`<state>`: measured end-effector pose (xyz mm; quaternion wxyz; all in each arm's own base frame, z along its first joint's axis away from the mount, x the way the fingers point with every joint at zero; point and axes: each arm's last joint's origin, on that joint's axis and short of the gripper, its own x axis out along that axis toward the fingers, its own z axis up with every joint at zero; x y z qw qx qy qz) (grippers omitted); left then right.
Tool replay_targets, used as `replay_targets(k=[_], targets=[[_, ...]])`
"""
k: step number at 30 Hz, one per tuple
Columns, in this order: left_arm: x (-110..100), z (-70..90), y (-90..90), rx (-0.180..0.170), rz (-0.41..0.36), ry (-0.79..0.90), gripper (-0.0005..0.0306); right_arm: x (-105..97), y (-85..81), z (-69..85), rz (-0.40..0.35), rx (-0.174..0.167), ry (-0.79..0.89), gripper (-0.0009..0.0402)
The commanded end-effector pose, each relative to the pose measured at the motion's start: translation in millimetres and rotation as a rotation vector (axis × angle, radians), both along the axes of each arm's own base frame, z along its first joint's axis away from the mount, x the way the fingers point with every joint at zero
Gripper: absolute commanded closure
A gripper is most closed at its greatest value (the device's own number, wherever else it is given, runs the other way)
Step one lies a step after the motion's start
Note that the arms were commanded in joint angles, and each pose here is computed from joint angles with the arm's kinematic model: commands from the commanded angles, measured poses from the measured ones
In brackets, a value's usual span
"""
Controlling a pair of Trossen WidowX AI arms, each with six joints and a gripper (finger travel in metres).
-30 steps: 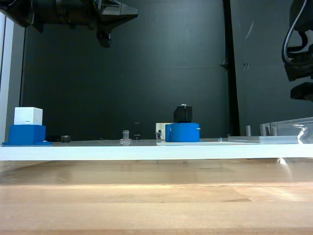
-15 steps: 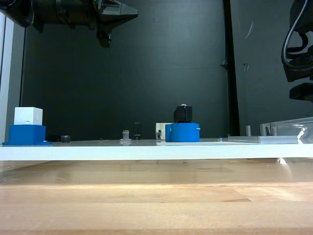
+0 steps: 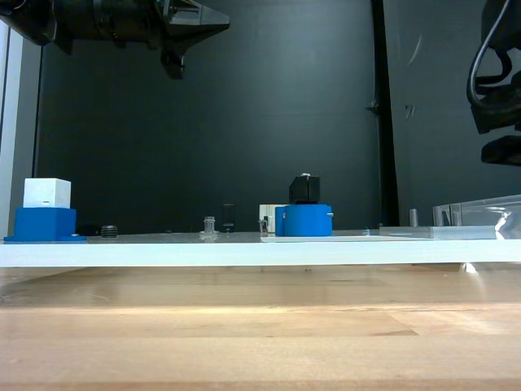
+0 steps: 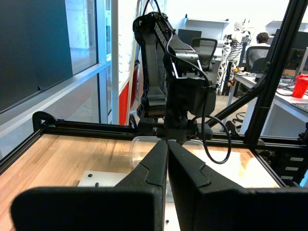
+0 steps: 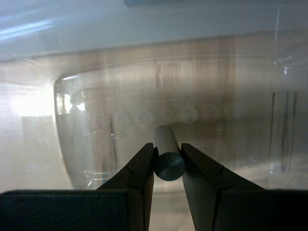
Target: Pick the 16mm cylinder and install on the taskboard
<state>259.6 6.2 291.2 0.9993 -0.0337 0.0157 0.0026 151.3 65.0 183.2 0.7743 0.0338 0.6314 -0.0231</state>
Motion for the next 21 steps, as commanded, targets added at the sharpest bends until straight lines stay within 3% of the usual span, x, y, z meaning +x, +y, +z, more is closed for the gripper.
replay_targets(k=[1,10,21], targets=[[0,0.0,0.0,0.000,0.000,0.000,0.0300,3,1.2,10.5,-0.007,0.004,-0.007,0.0388],[0,0.0,0.0,0.000,0.000,0.000,0.0300,9,4.7,42.7,-0.006,0.016,-0.033,0.0394],[0,0.0,0.0,0.000,0.000,0.000,0.0300,36,17.1,56.6,0.000,0.010,-0.025,0.0393]])
